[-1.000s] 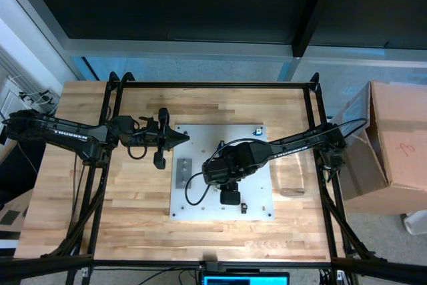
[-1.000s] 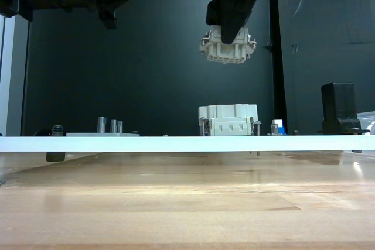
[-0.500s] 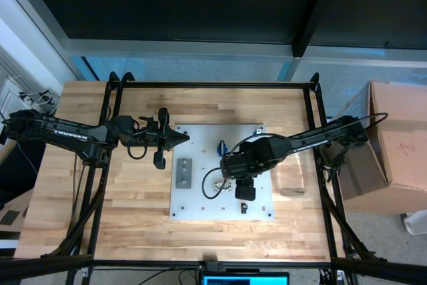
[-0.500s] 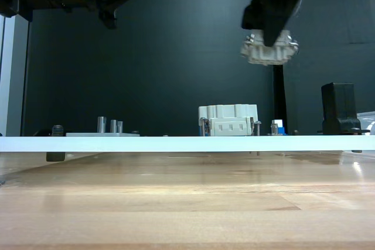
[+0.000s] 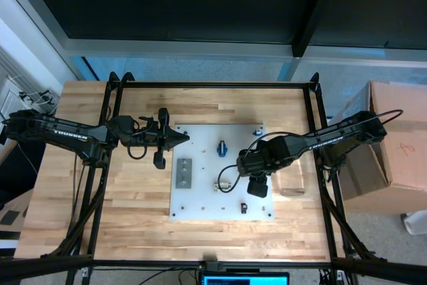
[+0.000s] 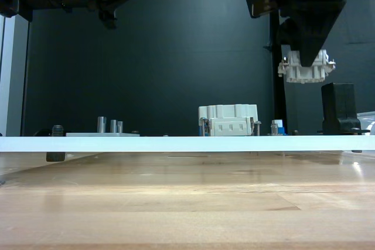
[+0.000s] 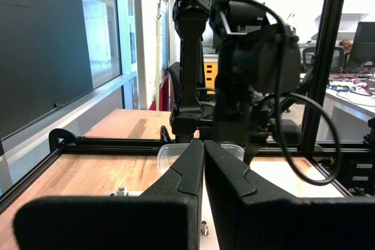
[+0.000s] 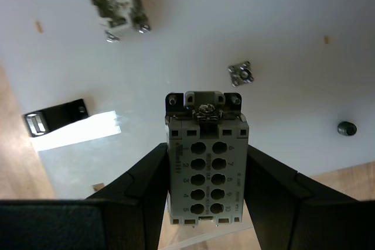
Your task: Remove the HAN10E connector from the taskboard and place in the container
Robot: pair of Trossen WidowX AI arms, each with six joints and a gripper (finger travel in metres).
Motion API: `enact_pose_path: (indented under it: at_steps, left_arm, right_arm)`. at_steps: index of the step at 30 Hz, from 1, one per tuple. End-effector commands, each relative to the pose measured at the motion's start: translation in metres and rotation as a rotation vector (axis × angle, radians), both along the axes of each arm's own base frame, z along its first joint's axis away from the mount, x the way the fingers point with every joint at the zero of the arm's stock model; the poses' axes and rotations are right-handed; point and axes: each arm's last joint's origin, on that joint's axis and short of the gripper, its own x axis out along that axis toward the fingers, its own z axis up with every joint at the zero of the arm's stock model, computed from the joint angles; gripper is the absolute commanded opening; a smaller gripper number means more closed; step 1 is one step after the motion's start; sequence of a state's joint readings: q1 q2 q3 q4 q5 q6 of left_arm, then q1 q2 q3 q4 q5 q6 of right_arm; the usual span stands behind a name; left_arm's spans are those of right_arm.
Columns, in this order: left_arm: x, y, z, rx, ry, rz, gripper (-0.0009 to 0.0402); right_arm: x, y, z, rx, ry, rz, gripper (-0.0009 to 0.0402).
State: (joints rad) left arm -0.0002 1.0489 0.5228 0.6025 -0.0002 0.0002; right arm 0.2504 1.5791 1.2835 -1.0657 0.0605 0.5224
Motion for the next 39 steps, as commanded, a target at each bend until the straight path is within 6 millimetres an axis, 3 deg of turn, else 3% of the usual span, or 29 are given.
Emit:
enact_pose_path:
  at_steps: [1,39]
  left_arm:
    - [0.0,0.0,0.0,0.0,0.001,0.0,0.0]
    - [0.0,0.0,0.0,0.0,0.0,0.0,0.0]
  right_arm:
    - [-0.006,-0.007,-0.003,0.004,0.0,-0.042,0.0004]
    - [-0.065,-0.127,-0.031,-0.006,0.073,-0.519,0.0004]
